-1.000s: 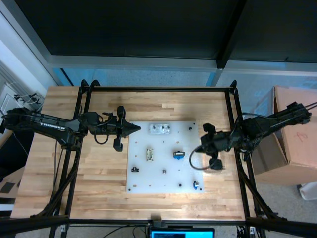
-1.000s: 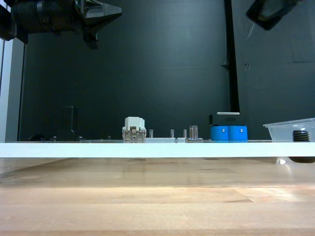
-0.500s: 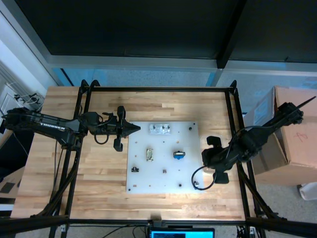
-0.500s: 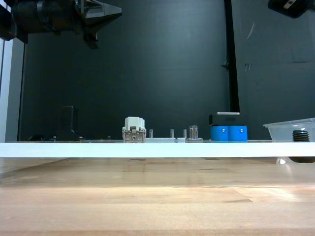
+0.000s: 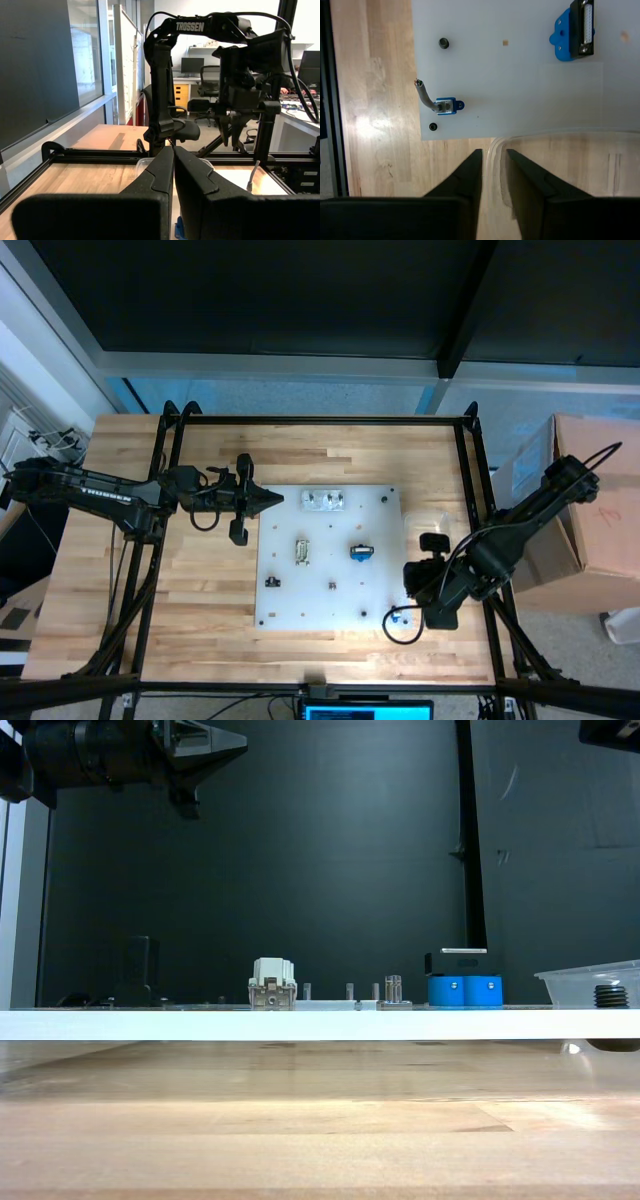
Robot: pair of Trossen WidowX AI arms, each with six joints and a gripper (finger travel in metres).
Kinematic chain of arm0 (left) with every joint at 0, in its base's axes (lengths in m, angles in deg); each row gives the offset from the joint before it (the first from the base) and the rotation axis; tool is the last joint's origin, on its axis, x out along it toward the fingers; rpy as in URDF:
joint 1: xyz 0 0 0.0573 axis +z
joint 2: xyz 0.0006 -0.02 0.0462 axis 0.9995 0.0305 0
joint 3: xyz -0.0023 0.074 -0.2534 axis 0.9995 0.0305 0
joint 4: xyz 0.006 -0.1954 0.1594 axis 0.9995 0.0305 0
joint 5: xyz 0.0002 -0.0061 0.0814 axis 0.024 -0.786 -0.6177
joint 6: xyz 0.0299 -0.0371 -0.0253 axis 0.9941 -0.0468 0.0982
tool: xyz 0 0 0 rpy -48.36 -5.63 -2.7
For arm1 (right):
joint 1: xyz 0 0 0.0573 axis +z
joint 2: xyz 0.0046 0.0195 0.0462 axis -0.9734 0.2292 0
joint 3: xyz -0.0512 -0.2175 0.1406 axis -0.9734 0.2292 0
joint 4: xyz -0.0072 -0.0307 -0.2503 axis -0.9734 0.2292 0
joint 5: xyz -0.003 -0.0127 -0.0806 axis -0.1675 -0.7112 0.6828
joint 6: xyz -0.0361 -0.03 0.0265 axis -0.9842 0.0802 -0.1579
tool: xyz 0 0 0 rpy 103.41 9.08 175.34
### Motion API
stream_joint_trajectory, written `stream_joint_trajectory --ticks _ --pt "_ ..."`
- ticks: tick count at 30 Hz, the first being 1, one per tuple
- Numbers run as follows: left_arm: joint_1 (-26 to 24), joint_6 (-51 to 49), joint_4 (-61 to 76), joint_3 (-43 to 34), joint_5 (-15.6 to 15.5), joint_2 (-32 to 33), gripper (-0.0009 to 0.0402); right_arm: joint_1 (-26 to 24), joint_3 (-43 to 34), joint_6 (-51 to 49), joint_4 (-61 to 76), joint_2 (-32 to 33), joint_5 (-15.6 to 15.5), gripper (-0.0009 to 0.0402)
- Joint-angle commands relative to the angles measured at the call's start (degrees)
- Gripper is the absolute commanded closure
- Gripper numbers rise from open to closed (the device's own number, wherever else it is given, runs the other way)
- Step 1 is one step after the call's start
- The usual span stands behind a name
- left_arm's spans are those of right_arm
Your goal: Remove the RJ45 connector from the taskboard and place in the container
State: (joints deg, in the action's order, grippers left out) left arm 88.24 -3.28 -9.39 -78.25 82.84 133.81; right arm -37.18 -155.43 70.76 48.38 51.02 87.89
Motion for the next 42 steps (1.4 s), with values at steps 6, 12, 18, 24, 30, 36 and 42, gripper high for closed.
stream_joint_trajectory --ticks 6,12,18,24,30,36,42 --pt "0.00 0.00 0.00 0.00 0.00 0.02 0.0393 0.98 0.02 1.16 -0.57 4.37 0.17 0.0216" --pt "0.02 0.00 0.00 0.00 0.00 0.02 0.0393 1.68 0.02 1.14 -2.32 7.74 0.13 0.0174" --pt "0.00 0.00 -0.02 0.00 0.00 0.02 0.0393 2.47 0.26 1.09 -5.38 10.78 0.09 0.0169" --pt "0.02 0.00 -0.02 0.00 0.00 0.02 0.0393 2.40 1.62 1.07 -8.70 11.10 -0.09 0.0169" --pt "0.00 0.00 -0.02 0.00 0.00 0.02 0.0393 2.16 3.30 0.57 -11.02 11.10 -0.02 0.0169" --pt "0.02 0.00 0.00 0.00 0.00 0.02 0.0393 1.95 4.24 0.44 -11.93 11.52 0.07 0.0169" --pt "0.00 0.00 0.04 0.00 0.00 0.02 0.0393 1.66 4.26 -0.63 -14.34 13.75 0.13 0.0169"
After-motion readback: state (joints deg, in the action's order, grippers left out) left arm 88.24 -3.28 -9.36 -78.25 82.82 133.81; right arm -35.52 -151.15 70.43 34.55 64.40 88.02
